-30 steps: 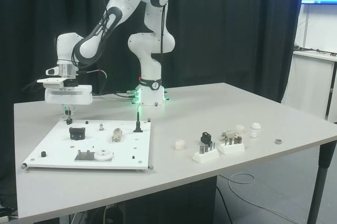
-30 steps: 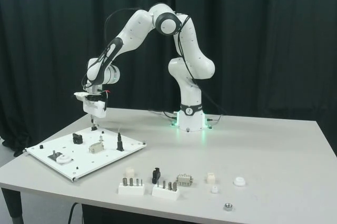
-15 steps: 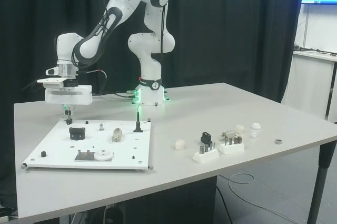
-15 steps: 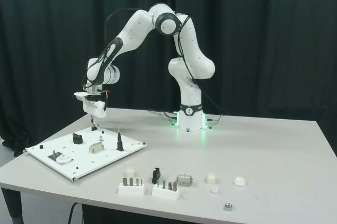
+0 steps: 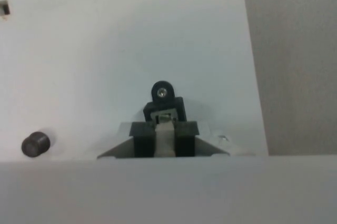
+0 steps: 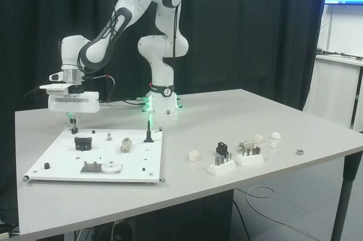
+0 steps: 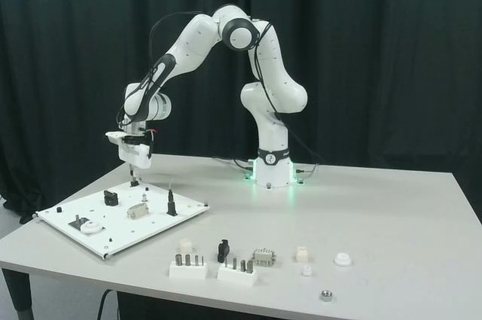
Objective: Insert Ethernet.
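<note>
In the wrist view my gripper (image 5: 164, 140) is shut on a pale Ethernet plug (image 5: 165, 132), held between two black fingers (image 5: 140, 139). Just beyond the plug's tip sits a small black socket part (image 5: 164, 100) with a screw, fixed on the white board (image 5: 131, 34). From the room views, the gripper (image 6: 72, 121) (image 7: 134, 171) hangs over the board's far left corner (image 6: 65, 133), a short way above that black part (image 6: 74, 130) (image 7: 134, 183).
The board also carries a black block (image 6: 83, 142), a small connector (image 6: 125, 146), an upright black peg (image 6: 148, 135), a white gear (image 6: 112, 166) and a black stud (image 5: 35, 144). Right of the board stand two white peg holders (image 6: 221, 166) (image 6: 249, 157), white caps and a nut (image 6: 299, 151).
The hand has crept up very slightly over the board's corner; nothing else has moved.
</note>
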Controlling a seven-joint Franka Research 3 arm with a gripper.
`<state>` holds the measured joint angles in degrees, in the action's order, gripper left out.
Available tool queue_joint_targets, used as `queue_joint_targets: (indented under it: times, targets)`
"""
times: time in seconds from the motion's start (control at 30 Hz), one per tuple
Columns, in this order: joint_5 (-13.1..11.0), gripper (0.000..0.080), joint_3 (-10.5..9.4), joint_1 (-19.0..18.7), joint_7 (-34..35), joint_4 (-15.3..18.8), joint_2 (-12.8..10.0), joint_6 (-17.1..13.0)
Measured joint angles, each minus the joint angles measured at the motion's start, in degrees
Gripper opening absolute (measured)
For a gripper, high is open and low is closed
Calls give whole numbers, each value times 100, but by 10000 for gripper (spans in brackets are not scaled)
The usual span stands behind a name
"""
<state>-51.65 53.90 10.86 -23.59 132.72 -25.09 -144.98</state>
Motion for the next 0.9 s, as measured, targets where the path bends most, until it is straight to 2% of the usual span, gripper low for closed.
queue_joint_targets:
  times: [0.53,0.9]
  targets:
    - [7,74,-6,0,87,-18,-13,0]
    - [190,74,-8,-1,268,-38,-20,33]
